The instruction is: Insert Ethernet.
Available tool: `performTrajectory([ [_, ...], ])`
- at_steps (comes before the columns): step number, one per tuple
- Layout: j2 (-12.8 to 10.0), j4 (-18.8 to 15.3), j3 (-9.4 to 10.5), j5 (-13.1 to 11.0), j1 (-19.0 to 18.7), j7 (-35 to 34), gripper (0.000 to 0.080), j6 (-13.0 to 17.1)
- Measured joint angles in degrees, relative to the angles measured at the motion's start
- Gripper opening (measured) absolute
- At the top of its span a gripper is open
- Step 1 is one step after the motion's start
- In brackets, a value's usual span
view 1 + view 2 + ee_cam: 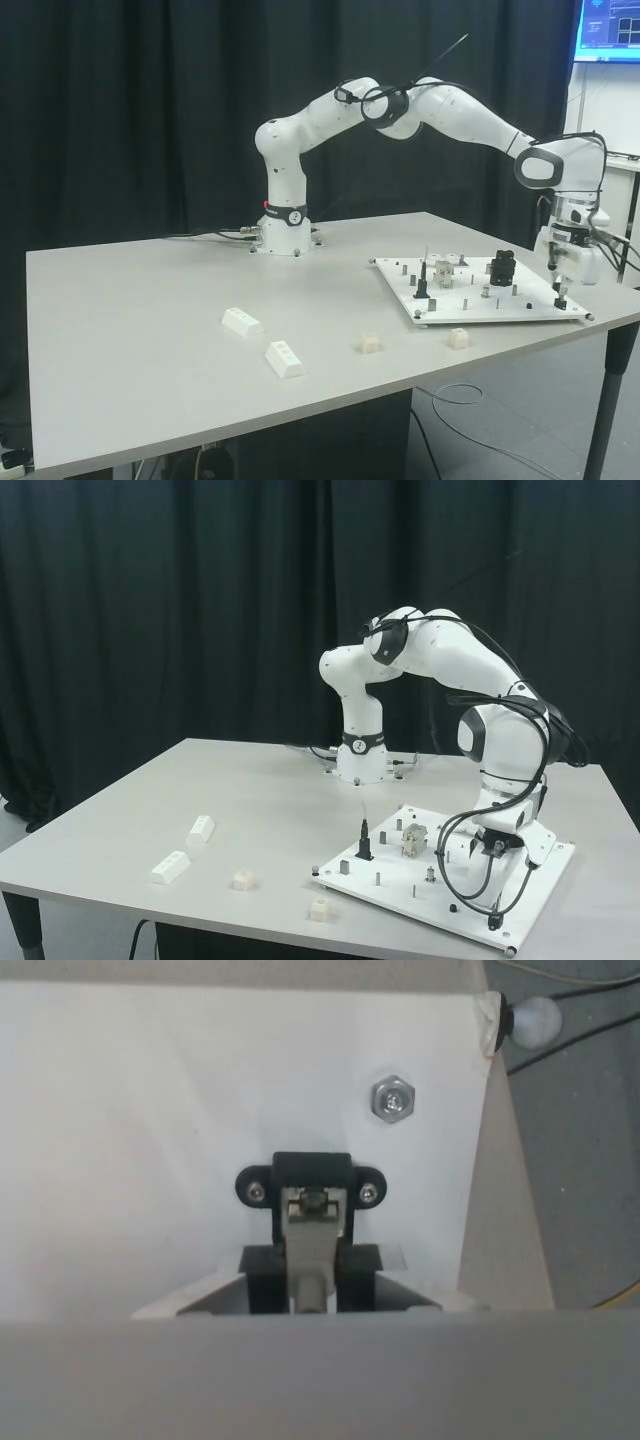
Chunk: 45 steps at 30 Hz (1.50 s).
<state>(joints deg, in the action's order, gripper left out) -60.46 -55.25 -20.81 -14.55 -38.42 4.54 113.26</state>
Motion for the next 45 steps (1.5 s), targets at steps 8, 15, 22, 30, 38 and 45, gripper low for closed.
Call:
performTrajectory([
  [8, 0.0, 0.0, 0.00, 0.0, 0.0, 0.1, 0.0096, 0.1],
  [15, 0.0, 0.0, 0.00, -0.1, 0.0, -1.0, 0.0096, 0.1],
  [22, -0.1, 0.0, 0.00, -0.2, 0.1, -2.4, 0.0096, 0.1],
  [30, -0.2, 0.0, 0.00, -0.5, 0.1, -2.9, 0.0096, 0.1],
  [38, -0.2, 0.0, 0.00, -0.6, 0.2, -2.9, 0.0096, 0.2],
  [45, -0.2, 0.1, 0.03, -0.6, 0.2, -2.5, 0.0096, 0.2],
])
